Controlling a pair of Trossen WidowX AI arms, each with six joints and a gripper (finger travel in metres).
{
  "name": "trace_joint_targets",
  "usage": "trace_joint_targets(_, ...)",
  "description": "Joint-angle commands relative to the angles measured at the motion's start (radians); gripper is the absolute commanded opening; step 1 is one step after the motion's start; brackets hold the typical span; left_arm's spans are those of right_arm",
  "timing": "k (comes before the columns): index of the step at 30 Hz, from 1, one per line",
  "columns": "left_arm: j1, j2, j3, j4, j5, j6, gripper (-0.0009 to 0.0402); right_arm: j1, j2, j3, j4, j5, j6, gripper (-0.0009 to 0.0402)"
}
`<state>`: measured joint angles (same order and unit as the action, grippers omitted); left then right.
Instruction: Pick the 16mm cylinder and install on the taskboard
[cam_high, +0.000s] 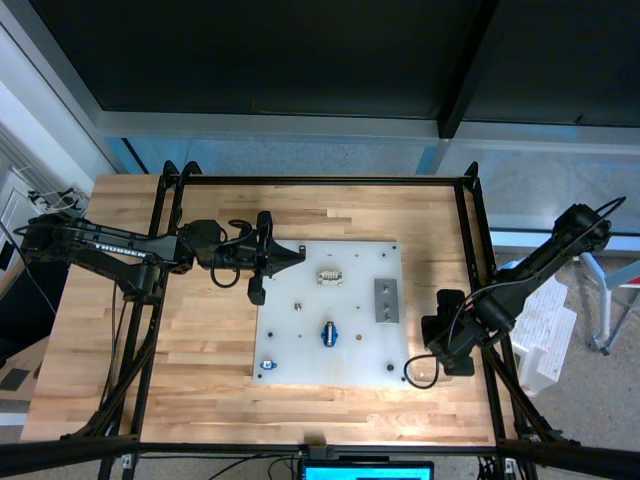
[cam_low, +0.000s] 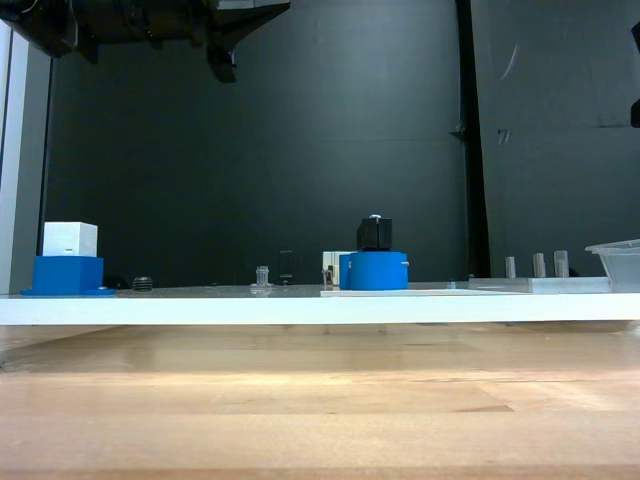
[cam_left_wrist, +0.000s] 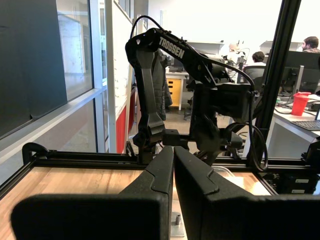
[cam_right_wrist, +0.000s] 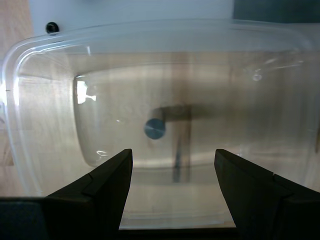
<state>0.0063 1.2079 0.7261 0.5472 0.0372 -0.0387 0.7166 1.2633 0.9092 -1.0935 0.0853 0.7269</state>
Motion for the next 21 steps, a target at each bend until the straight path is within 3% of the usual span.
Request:
trace_joint_targets(1,0.000,0.000,0.000,0.000,0.000,0.000,0.0001,0.013,0.014,-0.001,0.010,0.001,0.000,0.0228)
trace_joint_targets(12,0.000,0.000,0.000,0.000,0.000,0.000,0.0001,0.015,0.021,-0.003,0.021,0.022,-0.001,0.0228)
trace_joint_targets(21,0.000,0.000,0.000,0.000,0.000,0.000,0.0001,0.017,0.085,-0.016,0.076,0.021,-0.013,0.0228)
